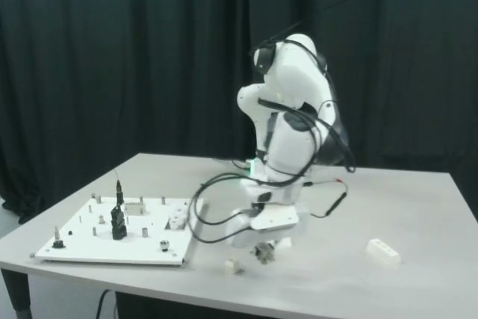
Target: Insert waterproof.
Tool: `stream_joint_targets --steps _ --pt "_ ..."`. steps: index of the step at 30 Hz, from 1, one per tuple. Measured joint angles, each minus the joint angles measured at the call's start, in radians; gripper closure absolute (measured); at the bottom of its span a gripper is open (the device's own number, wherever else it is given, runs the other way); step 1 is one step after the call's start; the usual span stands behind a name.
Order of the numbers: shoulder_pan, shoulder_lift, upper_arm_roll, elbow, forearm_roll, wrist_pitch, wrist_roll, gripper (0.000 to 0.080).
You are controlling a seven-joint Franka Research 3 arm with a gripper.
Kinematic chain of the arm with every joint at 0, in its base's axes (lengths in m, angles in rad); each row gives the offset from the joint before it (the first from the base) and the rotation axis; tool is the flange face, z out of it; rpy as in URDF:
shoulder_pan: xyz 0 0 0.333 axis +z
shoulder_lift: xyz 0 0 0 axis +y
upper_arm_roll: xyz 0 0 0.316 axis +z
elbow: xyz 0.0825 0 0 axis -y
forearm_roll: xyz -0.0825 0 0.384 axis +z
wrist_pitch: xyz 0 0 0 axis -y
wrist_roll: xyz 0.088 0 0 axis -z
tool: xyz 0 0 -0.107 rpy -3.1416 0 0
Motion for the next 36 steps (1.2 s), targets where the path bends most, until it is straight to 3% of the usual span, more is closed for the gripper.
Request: stream_joint_targets --steps 8,17,22,36 --pt "-0.089 -0.016 0.036 -0.001 -0.05 -0.024 -0.062 0.0491" --pt "-0.239 -0.062 0.154 -0.022 -0.132 -0.037 -0.119 0.0491" --pt "-0.31 -0.094 0.207 -0.048 -0.145 -0.036 -0.162 0.0491" --pt "-0.381 -0.188 0.215 -0.149 -0.147 -0.026 -0.295 0.0491"
